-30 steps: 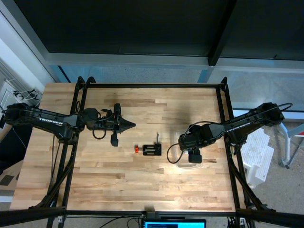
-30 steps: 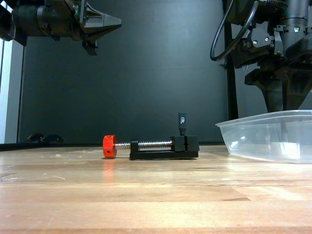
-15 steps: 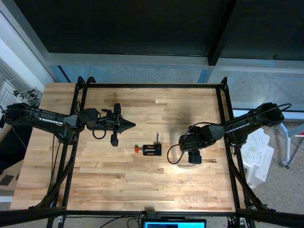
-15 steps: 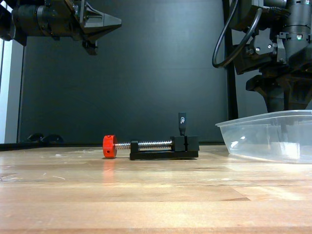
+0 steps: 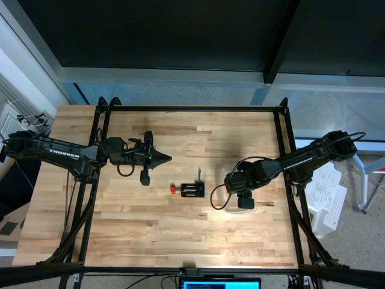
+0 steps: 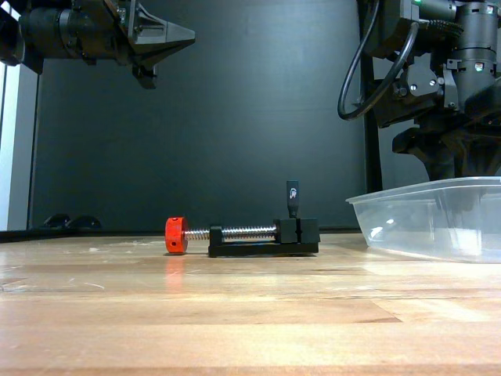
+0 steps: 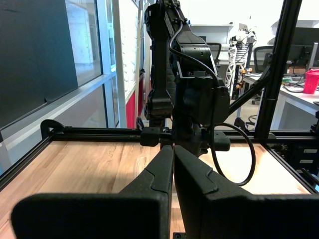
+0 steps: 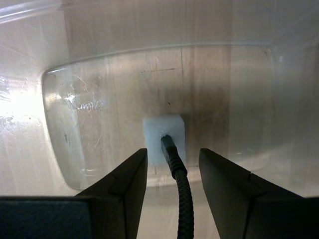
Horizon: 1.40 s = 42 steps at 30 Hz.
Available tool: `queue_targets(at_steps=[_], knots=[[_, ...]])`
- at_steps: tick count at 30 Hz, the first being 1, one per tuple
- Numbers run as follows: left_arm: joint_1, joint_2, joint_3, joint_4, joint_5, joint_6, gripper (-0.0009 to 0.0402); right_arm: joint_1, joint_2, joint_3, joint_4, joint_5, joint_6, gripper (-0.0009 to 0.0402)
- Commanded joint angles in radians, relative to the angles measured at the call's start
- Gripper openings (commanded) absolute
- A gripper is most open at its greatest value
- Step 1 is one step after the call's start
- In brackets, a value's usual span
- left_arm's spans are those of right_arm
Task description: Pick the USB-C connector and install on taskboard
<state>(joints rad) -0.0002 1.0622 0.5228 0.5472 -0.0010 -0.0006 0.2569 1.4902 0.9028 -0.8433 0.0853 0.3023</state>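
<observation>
USB-C connector (image 8: 168, 143) lies in the clear tray (image 8: 65, 124), its tip on a small white square (image 8: 155, 130). Its braided cable runs between the spread fingers of my right gripper (image 8: 173, 154), and neither finger touches it. The taskboard (image 5: 192, 191) sits well apart, mid-table. My left gripper (image 5: 163, 159) hangs pressed shut above the table's left side. Closing too far back could pinch cable rather than plug, or lift the white square too.

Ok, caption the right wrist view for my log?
Right gripper, fingers open, poised over the USB-C connector at a white square in the clear tray; left gripper parked high at left.
</observation>
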Motion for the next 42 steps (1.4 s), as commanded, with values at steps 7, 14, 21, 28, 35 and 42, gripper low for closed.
queue_targets(at_steps=[7,14,21,28,35,42], knots=[[0.000,0.000,0.000,0.000,0.000,0.000,0.0000,0.000,0.000,0.000,0.002,0.000,0.003,0.0100],[0.000,0.000,0.000,0.000,0.000,0.000,0.0000,0.000,0.000,0.000,0.003,0.000,0.003,0.0061],[0.000,0.000,0.000,0.000,0.000,0.000,0.0000,0.000,0.000,0.000,0.004,-0.003,0.002,0.0011],[0.000,0.000,0.000,0.000,0.000,0.000,0.0000,-0.001,0.000,0.000,0.006,-0.005,-0.001,-0.0001],[0.000,0.000,0.000,0.000,0.000,0.000,0.0000,-0.002,-0.002,0.023,-0.018,-0.007,-0.004,0.0000],[0.000,0.000,0.000,0.000,0.000,0.000,0.0000,-0.002,-0.011,0.079,-0.086,-0.008,-0.003,0.0000]])
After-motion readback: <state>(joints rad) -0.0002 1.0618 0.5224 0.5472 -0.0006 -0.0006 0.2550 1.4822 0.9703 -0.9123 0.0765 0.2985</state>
